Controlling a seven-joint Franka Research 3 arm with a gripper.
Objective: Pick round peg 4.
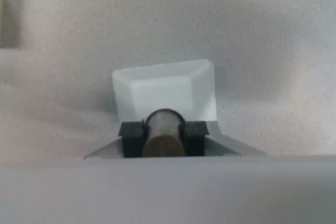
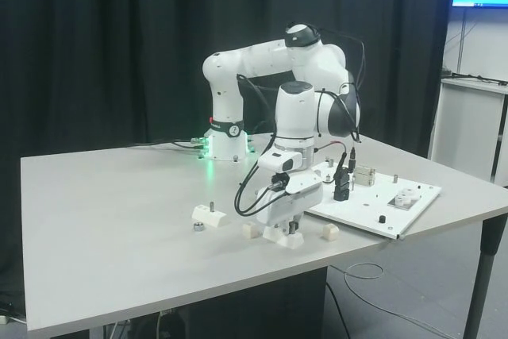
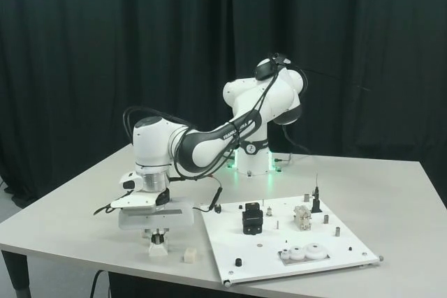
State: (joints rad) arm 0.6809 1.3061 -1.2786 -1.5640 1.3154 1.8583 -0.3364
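In the wrist view a grey round peg (image 1: pixel 164 132) stands upright in a white block holder (image 1: pixel 168 85) on the grey table. My gripper (image 1: pixel 164 139) is down over it, and its two black fingers (image 1: pixel 132 137) press against the peg's sides, shut on it. The first room view shows the gripper (image 2: pixel 292 228) low over the holder (image 2: pixel 287 239) near the table's front edge. From the second room view, the gripper (image 3: pixel 158 236) sits on the same holder (image 3: pixel 158 248), left of the white board. The peg's lower part is hidden in the holder.
A white board (image 2: pixel 373 200) with black and grey fixtures lies right of the gripper. Other small white blocks stand nearby: one with a peg (image 2: pixel 209 213), one (image 2: pixel 250 230) left of the holder, one (image 2: pixel 329 232) by the board's edge. The table's front edge is close.
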